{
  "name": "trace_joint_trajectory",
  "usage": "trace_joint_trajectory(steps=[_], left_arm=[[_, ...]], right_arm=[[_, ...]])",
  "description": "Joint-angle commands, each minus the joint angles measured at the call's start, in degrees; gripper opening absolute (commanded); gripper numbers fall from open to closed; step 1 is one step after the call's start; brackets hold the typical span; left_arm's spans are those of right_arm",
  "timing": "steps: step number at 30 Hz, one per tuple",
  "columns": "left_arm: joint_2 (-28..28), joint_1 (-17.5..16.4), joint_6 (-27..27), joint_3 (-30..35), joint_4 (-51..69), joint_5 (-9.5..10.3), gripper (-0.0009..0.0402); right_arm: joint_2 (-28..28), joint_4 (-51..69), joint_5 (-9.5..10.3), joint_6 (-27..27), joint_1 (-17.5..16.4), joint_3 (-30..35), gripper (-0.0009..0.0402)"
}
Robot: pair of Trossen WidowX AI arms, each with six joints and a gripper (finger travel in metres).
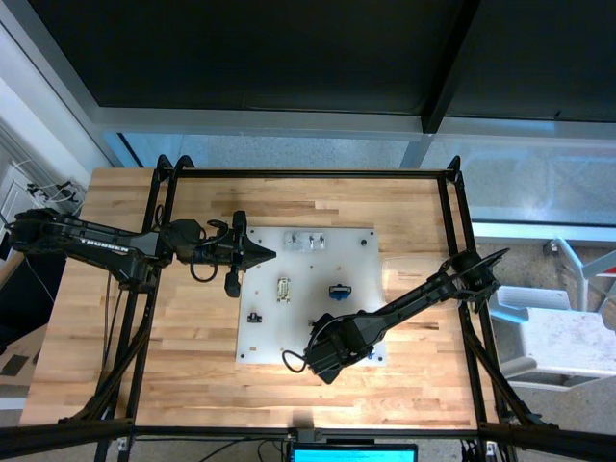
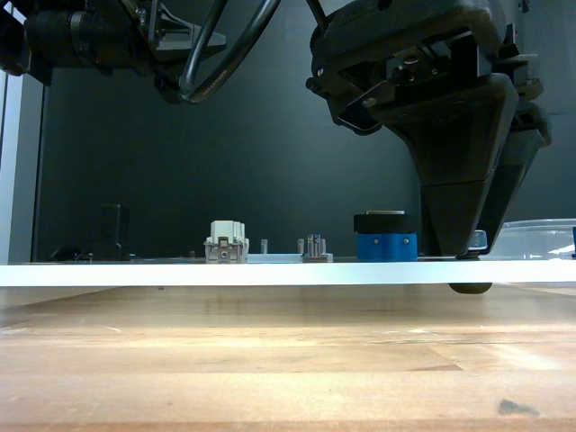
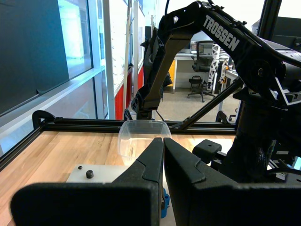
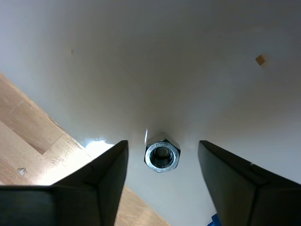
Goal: Unfasten the M12 fastener and place in the container
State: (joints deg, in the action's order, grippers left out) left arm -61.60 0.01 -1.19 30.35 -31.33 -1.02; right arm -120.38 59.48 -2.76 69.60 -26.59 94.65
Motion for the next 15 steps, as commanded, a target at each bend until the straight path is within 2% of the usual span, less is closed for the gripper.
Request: trace_joint_trajectory(steps=[1, 11, 13, 15], left_arm=[[0.0, 0.0, 0.0, 0.0, 0.0, -0.02, 0.0000], [0.0, 0.0, 0.0, 0.0, 0.0, -0.02, 0.0000], [0.0, 0.0, 0.0, 0.0, 0.0, -0.02, 0.0000], [0.0, 0.0, 0.0, 0.0, 0.0, -0.02, 0.0000]], right_arm=[[0.0, 0.0, 0.52, 0.0, 0.0, 0.0, 0.0151], [0.1, -0.2, 0.94, -3.1, 0.0, 0.0, 0.0048], [0.2, -0.2, 1.16, -5.7, 0.0, 0.0, 0.0033], [0.2, -0.2, 1.62, -11.3, 0.0, 0.0, 0.0021]])
